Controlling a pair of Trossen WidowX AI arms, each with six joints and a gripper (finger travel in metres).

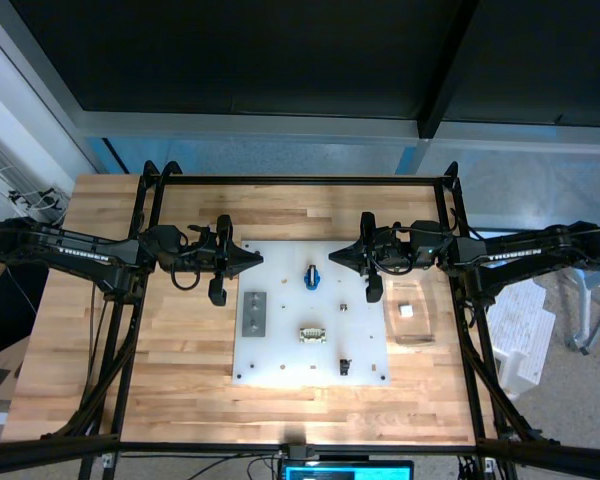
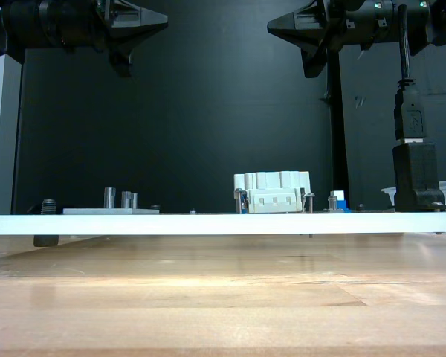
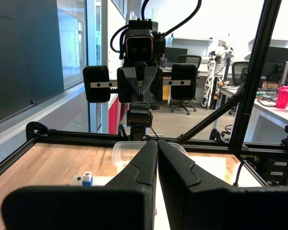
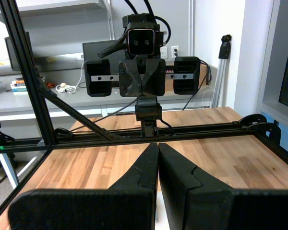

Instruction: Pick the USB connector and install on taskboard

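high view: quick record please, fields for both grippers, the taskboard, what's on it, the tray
left gripper: shut, empty, raised over the taskboard's far left corner
right gripper: shut, empty, raised over the board's far edge, facing the left one
taskboard: white plate, flat on the wooden table
on board: grey block, blue part, silver connector, black socket
clear tray: right of the board, holds a white cube
USB connector: in neither gripper; too small to pick out surely

two grippers of mine, left gripper (image 1: 258,257) and right gripper (image 1: 332,256); one taskboard (image 1: 280,350), one clear tray (image 1: 432,322), one white cube (image 1: 406,311), one grey block (image 1: 253,312).
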